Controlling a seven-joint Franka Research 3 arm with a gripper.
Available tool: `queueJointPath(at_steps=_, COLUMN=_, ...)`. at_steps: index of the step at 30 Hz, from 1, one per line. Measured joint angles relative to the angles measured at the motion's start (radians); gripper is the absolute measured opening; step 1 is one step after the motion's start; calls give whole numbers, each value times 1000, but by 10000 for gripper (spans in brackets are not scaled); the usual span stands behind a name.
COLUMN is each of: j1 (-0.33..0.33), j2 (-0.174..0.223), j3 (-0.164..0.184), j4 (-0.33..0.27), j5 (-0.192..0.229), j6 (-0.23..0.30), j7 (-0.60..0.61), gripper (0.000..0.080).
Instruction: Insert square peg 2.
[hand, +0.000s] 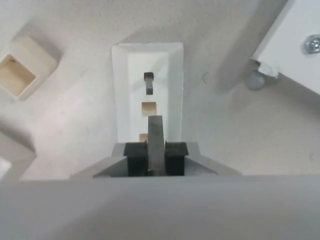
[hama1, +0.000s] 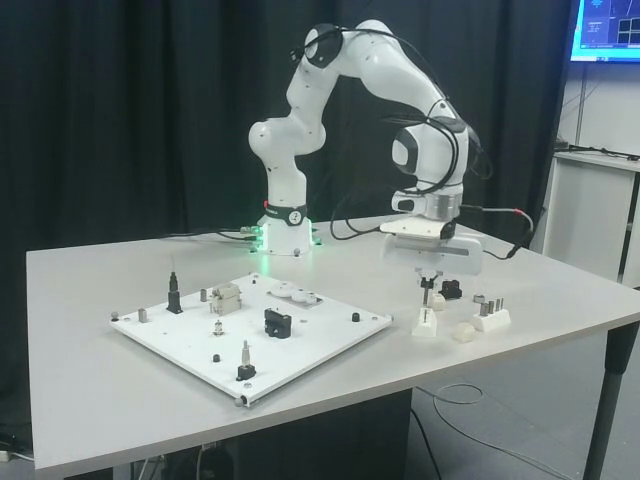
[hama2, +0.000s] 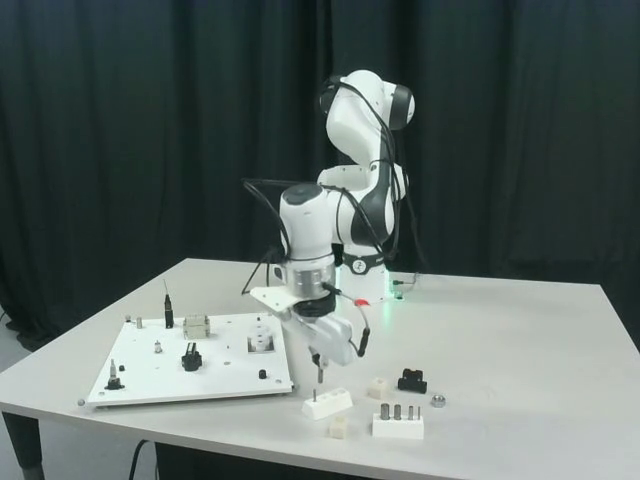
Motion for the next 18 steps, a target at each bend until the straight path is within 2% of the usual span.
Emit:
queueJointPath(at_steps=6, j1=0, j2=-14, j3=-5, j4=0, j5=-6, j6=-6, j7=0, gripper=69)
queueJointPath(at_steps=18, j1=0, j2=-15, j3=-8, j4=0, j5=-6, j6=-5, j7=0, gripper=69)
